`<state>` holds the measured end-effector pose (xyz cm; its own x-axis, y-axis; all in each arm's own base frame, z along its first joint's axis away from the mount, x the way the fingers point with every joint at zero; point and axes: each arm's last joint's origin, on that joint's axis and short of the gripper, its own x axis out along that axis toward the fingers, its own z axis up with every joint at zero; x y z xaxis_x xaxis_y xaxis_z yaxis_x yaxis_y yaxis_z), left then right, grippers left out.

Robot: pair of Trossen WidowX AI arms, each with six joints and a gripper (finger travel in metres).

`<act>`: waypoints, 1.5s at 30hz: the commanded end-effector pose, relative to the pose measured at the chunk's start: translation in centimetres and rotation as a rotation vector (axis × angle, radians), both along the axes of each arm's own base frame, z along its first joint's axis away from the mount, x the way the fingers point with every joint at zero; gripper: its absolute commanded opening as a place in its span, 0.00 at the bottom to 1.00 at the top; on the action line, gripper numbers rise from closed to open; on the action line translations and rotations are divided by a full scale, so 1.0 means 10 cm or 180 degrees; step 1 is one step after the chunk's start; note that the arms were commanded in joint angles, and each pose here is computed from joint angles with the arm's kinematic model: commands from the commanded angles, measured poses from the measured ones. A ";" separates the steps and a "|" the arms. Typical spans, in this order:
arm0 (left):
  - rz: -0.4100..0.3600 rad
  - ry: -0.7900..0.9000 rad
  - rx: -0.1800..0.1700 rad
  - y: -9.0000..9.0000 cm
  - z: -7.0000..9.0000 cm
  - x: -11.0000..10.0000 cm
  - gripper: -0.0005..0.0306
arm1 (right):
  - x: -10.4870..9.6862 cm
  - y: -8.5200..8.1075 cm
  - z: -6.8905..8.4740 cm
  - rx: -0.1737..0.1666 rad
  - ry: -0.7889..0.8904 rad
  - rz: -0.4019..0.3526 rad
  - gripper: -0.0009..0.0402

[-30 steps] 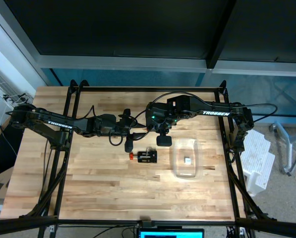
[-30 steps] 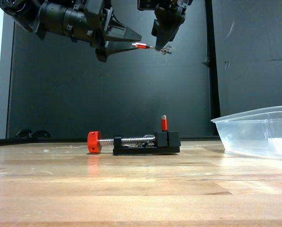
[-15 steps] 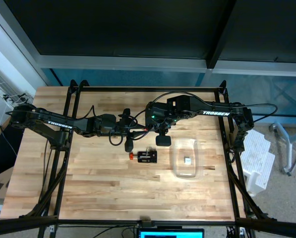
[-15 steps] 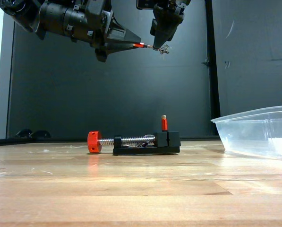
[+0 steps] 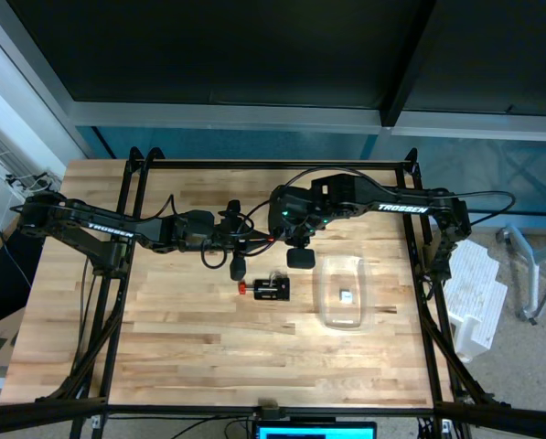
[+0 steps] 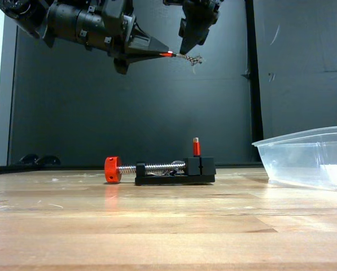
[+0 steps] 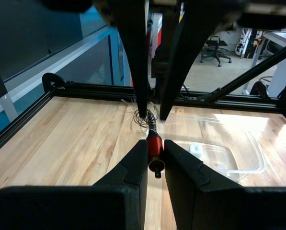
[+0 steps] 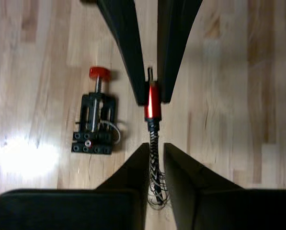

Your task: Pick the rca connector and install on the hub

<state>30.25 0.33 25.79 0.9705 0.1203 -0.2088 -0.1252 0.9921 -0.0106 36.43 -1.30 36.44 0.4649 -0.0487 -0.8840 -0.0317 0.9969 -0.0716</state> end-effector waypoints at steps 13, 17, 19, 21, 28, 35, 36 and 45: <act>0.0005 -0.0211 -0.0007 0.00 0.06 0.01 0.03 | -0.42 0.01 0.07 -0.0032 -0.1481 -0.0024 0.50; 0.0004 -0.0346 -0.0009 0.00 0.10 0.02 0.02 | -0.59 0.03 -0.02 -0.0003 -0.1993 -0.0006 0.51; 0.0004 -0.0446 -0.0011 0.00 0.13 0.02 0.03 | -0.66 0.04 -0.07 0.0031 -0.2203 -0.0041 0.51; 0.0004 -0.0558 -0.0012 0.00 0.17 0.02 0.03 | -0.70 0.04 -0.13 0.0037 -0.2393 -0.0044 0.51; 0.0003 -0.0863 -0.0034 0.00 0.26 0.02 0.03 | -0.72 0.05 -0.31 0.0155 -0.2768 -0.0021 0.50; 0.0002 -0.0876 -0.0046 0.00 0.26 0.02 0.03 | -0.72 0.05 -0.34 0.0202 -0.2772 0.0044 0.46; 0.0005 -0.0875 -0.0046 0.00 0.26 0.02 0.03 | -0.72 0.05 -0.34 0.0199 -0.2769 0.0046 0.45; 0.0002 -0.0874 -0.0045 0.00 0.26 0.02 0.02 | -0.72 0.05 -0.36 0.0185 -0.2784 0.0057 0.32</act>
<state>30.42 0.33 28.43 0.9909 0.1203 0.0611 -0.1167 0.9914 -0.0590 29.18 -0.80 32.82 0.9776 -0.0001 -0.2106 -0.0052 0.9997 -0.0245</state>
